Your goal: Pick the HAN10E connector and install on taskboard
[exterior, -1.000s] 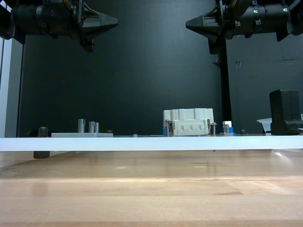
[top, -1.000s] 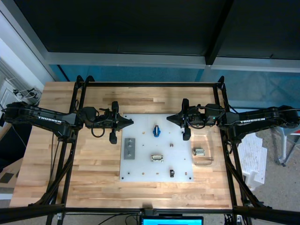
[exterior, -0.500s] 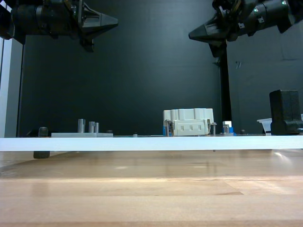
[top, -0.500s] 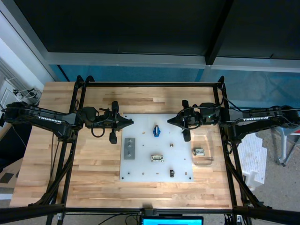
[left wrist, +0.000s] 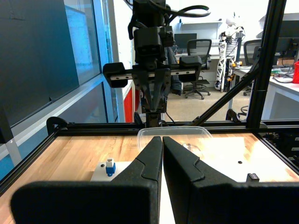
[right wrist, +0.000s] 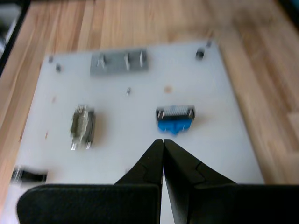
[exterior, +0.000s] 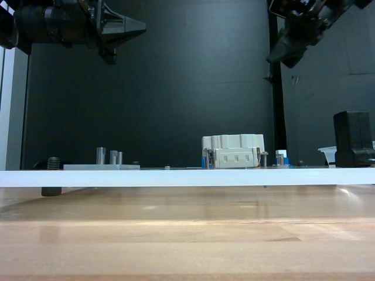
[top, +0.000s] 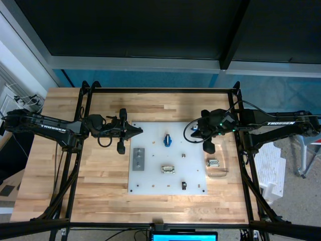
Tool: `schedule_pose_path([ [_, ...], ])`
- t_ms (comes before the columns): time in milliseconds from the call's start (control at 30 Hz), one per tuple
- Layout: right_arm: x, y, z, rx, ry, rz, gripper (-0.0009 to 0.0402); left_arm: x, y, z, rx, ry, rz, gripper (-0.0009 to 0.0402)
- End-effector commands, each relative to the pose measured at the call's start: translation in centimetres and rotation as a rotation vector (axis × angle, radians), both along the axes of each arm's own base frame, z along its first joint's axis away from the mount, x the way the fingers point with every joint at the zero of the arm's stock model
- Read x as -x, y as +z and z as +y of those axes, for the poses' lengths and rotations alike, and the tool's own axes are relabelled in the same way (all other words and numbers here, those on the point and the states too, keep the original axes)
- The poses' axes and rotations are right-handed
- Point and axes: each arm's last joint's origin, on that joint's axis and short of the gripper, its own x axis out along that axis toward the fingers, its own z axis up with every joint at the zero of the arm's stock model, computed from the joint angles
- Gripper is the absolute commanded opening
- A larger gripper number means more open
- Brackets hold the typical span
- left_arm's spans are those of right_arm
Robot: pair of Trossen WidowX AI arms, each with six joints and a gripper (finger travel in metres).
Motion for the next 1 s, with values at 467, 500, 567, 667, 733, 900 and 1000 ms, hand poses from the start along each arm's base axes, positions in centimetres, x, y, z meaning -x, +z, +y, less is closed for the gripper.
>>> schedule_pose_path([
  [467,1.0,-0.9,3.4,-0.008,0.054,0.401,0.0001,0.0,0.0,0.0,0.0,0.0,0.0,0.0001],
  [500,1.0,-1.1,3.5,-0.005,0.056,0.431,0.0003,0.0,0.0,0.0,0.0,0.0,0.0,0.0001],
  [567,1.2,-1.5,3.8,0.0,0.059,0.484,0.0011,0.0,0.0,0.0,0.0,0.0,0.0,0.0001],
  [667,1.3,-1.9,4.3,0.009,0.069,0.538,0.0038,0.0,0.0,0.0,0.0,0.0,0.0,0.0001],
  [733,1.3,-2.1,4.6,0.015,0.082,0.553,0.006,0.0,0.0,0.0,0.0,0.0,0.0,0.0001],
  [900,1.1,-2.5,5.0,0.019,0.085,0.581,0.0121,0.0,0.0,0.0,0.0,0.0,0.0,0.0001],
  [1000,1.1,-2.7,5.4,0.02,0.091,0.594,0.0159,0.0,0.0,0.0,0.0,0.0,0.0,0.0001],
])
